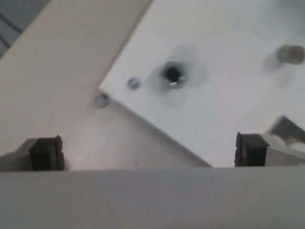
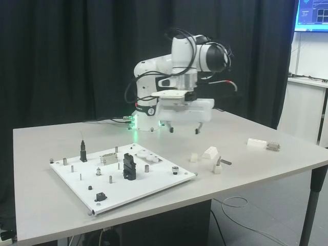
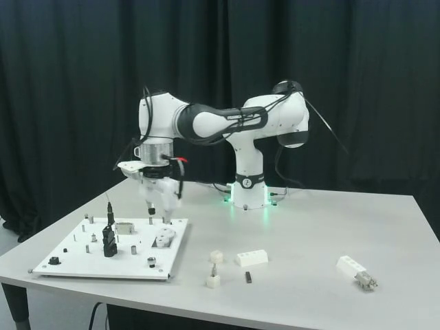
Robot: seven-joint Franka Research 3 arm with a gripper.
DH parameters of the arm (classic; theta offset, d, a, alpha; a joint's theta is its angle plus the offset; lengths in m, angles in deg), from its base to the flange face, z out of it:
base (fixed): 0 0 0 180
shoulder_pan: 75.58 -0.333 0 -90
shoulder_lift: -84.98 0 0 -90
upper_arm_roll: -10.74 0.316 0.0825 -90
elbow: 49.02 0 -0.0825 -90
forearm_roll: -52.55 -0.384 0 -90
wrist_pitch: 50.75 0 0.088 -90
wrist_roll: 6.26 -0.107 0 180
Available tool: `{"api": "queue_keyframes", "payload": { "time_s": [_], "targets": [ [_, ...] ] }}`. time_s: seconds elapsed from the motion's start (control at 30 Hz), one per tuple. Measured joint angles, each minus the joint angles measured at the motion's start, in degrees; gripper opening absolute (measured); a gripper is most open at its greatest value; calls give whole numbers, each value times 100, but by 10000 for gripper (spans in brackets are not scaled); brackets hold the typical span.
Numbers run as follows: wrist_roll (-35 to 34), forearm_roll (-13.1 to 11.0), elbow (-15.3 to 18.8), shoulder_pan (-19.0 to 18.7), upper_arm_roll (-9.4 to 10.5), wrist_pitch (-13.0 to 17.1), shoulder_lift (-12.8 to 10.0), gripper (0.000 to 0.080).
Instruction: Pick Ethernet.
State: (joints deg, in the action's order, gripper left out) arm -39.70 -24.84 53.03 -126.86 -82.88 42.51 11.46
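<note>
**Claw parked at the wrong end of the table for the Ethernet grab**

Grey table (image 3: 309,227), black curtains behind. Nearest the front edge in the second room view: what looks like the Ethernet plug (image 3: 358,272), a white block with a grey metal tip, lying flat, long axis slanting toward that edge. Further back, loose white parts (image 3: 251,258), then the white board (image 3: 82,268). Farthest, over the board's back corner: claw (image 3: 157,206), spread wide, holding nothing. So well apart. Probably calls for a long sideways trip past the loose parts, plus a wrist turn to straddle the block's short side.
</note>
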Motion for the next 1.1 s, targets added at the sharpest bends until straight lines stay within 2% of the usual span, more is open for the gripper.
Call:
{"api": "queue_keyframes", "payload": {
  "time_s": [0.37, 0.6, 0.83, 1.1],
  "targets": [
    [117, 27, -230, -345, 36, -19, -3, 800],
    [117, 192, -338, -552, 137, 55, -6, 800],
    [26, 364, -460, -692, 360, 299, -7, 800],
    [0, 616, -684, -719, 731, 580, -9, 800]
  ]
}}
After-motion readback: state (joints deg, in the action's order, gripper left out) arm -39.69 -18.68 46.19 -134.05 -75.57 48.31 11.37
